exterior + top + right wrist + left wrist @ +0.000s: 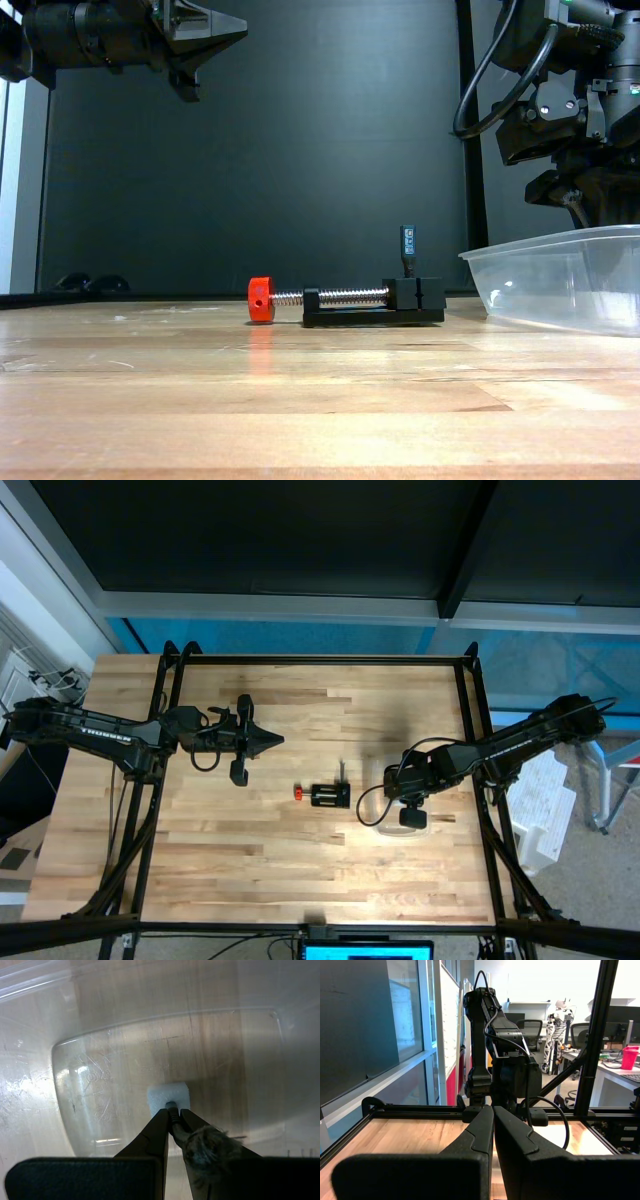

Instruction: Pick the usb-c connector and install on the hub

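Counter: a pale wooden counter [250,860] fills the scene, its planks running left to right.
Frame: a black metal frame [320,661] borders the far edge and both sides of the counter.
Left arm: the left arm [90,732] reaches inward from the left edge, held level and high above the wood.
Right arm: the right arm [530,735] slants in from the right edge and bends down over the tray.
Tray: a clear plastic tray [560,275] sits on the counter to the right of the hub, near it but apart.
Left pincer: the left pincer [493,1116] hangs in the air, well left of and above the hub, its two fingers pressed together on nothing.
Right pincer: the right pincer [172,1110] points down into the tray, fingers drawn in tight on the dark stem of the usb-c connector.
Hub: the hub [370,300], a small black block, lies flat near the middle of the counter, well apart from both pincers.
Knob: a red-orange knob [261,299] caps a threaded screw [340,296] at the hub's left end.
Pin: a thin grey pin [407,245] stands upright from the hub's right end.
Usb-c connector: the usb-c connector [167,1096], a small whitish square, shows just past the right pincer's fingertips, inside the tray over its clear floor; whether it touches that floor cannot be told.
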You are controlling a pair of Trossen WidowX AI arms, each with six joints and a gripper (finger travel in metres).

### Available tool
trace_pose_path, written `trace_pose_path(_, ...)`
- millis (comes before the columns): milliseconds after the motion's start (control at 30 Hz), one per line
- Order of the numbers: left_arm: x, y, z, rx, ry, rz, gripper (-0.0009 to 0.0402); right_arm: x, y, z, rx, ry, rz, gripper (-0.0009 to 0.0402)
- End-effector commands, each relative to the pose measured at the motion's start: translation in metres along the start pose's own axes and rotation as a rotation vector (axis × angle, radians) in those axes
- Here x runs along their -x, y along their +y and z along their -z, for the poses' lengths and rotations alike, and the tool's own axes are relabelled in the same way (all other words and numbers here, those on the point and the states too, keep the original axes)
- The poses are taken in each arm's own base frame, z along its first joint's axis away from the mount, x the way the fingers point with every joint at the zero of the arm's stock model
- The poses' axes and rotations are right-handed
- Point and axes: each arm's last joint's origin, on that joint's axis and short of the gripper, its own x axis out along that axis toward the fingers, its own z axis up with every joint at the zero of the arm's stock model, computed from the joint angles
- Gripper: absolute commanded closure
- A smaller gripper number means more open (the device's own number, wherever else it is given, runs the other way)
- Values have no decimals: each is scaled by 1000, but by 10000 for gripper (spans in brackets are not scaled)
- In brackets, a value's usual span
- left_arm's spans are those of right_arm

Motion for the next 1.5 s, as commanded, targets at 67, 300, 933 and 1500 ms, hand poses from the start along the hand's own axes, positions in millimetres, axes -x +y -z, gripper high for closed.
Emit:
trace_pose_path(67,0,0,0,0,0,0,393,4,1,-2,2,-1,-1,393)
trace_pose_path(300,0,0,0,0,0,0,393,15,1,-4,2,-3,-1,393)
trace_pose_path(933,0,0,0,0,0,0,393,74,3,-17,24,-60,-16,393)
trace_pose_path(1500,0,0,0,0,0,0,393,66,10,-61,39,-77,-9,393)
